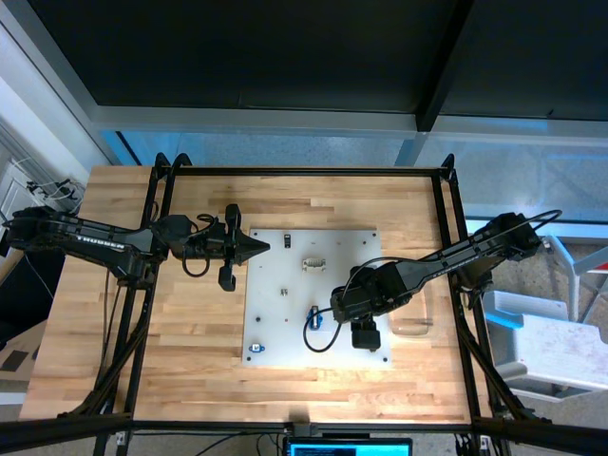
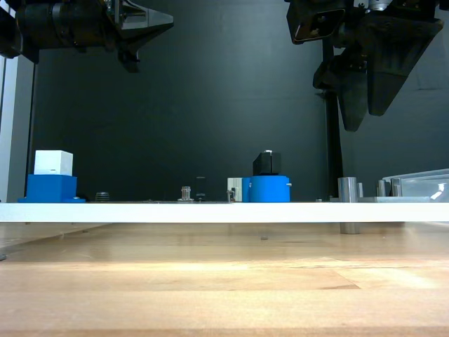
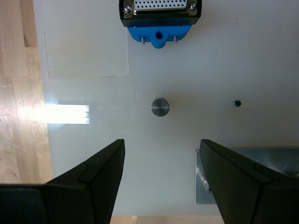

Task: Pick the 16mm cylinder and place it in the taskboard

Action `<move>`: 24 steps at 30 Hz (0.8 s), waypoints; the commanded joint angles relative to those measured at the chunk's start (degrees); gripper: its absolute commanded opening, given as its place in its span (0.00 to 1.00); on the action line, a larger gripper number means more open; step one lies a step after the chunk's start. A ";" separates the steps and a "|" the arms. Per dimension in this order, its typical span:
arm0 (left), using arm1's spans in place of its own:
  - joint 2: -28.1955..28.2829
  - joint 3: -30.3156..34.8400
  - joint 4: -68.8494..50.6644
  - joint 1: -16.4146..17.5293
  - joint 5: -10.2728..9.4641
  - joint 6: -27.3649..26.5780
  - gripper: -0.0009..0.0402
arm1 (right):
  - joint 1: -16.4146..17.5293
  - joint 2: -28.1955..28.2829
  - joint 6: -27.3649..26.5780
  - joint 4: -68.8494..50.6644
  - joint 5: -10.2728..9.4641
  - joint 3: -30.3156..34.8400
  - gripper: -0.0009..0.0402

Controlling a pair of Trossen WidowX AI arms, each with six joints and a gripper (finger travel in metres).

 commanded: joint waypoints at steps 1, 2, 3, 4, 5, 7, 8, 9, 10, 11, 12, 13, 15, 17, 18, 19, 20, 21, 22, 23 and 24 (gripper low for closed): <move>0.00 0.00 0.00 0.00 0.00 0.02 0.02 | 0.00 0.02 0.02 0.02 0.00 0.02 0.57; 0.00 0.00 0.00 0.00 0.00 0.02 0.02 | 0.00 0.02 0.02 0.00 0.00 0.02 0.57; 0.00 0.00 0.00 0.02 0.00 0.02 0.02 | 0.00 0.02 0.02 0.02 0.00 0.02 0.57; 0.00 0.00 0.00 0.02 0.00 0.02 0.02 | 0.00 0.02 0.02 0.02 0.00 0.02 0.57; 0.00 0.00 0.00 0.00 0.00 0.00 0.02 | 0.00 0.02 0.02 0.00 0.00 0.02 0.57; 0.00 0.00 0.00 0.02 0.00 0.00 0.02 | 0.00 0.02 0.02 0.02 0.00 0.02 0.57; 0.00 0.00 0.00 0.02 0.00 0.00 0.02 | 0.00 0.02 0.02 0.02 0.00 0.02 0.57; 0.00 0.00 0.00 0.00 0.00 0.02 0.02 | 0.00 0.02 0.02 0.04 0.00 0.02 0.57; 0.00 0.00 0.00 0.00 0.00 0.00 0.02 | 0.00 0.02 0.02 0.04 0.00 0.02 0.57; 0.00 0.00 0.00 0.02 0.00 0.00 0.02 | 0.00 0.02 0.02 0.04 0.00 0.02 0.57; 0.00 0.00 0.00 0.02 0.00 0.02 0.02 | 0.00 0.02 0.02 0.04 0.00 0.02 0.57; 0.00 0.00 0.00 0.00 0.00 0.00 0.02 | 0.00 0.02 0.02 0.07 0.00 0.02 0.57; 0.00 0.00 0.00 0.02 0.00 0.00 0.02 | 0.00 0.02 0.02 0.13 0.00 0.02 0.57; 0.00 0.00 0.00 0.00 0.00 0.02 0.02 | 0.00 0.02 0.02 0.26 0.00 0.02 0.57; 0.00 0.00 0.00 0.00 0.00 0.02 0.02 | 0.00 0.02 0.02 0.35 0.00 0.02 0.57; 0.00 0.00 0.00 0.00 0.00 0.00 0.02 | 0.00 0.02 0.02 0.48 0.00 0.02 0.57; 0.00 0.00 0.00 0.02 0.00 0.02 0.02 | -0.02 0.02 0.02 0.61 0.00 0.02 0.57; 0.00 0.00 0.00 0.02 0.00 0.02 0.02 | 0.00 0.02 0.02 0.79 0.00 0.02 0.57; 0.00 0.00 0.00 0.00 0.00 0.00 0.02 | 0.00 0.02 0.02 1.01 0.00 0.02 0.57; 0.00 0.00 0.00 0.00 0.00 0.00 0.02 | 0.00 0.02 0.02 1.22 0.00 0.02 0.57; 0.00 0.00 0.00 0.02 0.00 0.00 0.02 | 0.00 0.02 0.02 1.38 0.00 0.02 0.57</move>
